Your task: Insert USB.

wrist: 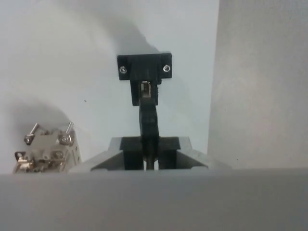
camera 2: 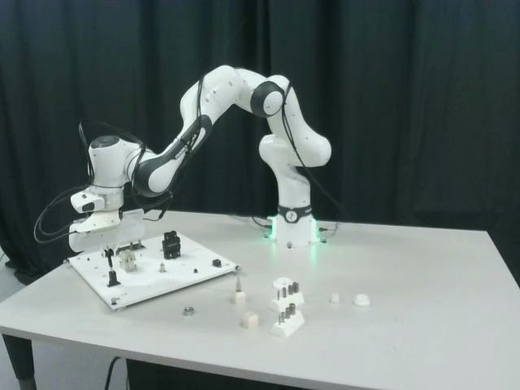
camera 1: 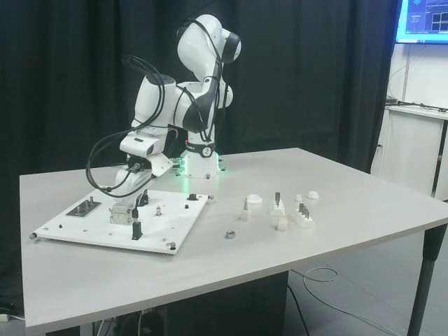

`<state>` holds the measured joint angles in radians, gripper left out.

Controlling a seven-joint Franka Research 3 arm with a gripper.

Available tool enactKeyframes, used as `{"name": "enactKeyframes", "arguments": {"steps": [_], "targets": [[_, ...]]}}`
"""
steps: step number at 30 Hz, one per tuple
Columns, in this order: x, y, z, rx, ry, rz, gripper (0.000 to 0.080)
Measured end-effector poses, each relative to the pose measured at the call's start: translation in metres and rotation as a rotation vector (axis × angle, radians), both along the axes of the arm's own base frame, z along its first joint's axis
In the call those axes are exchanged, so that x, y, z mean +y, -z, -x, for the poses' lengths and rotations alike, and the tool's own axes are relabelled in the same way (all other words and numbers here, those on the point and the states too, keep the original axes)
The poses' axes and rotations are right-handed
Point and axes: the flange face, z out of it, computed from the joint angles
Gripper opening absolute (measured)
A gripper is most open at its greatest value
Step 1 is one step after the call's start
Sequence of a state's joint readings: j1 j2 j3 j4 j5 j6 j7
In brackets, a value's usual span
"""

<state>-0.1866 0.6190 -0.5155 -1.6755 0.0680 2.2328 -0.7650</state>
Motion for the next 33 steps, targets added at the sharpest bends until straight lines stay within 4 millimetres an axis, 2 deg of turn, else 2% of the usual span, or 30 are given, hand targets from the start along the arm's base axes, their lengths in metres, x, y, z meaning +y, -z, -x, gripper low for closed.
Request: {"name": "enactKeyframes", "arguments": {"steps": [33], "targets": [[-0.0012, 0.002, 0.0013, -0.015, 0.019, -0.019, 0.006]]}}
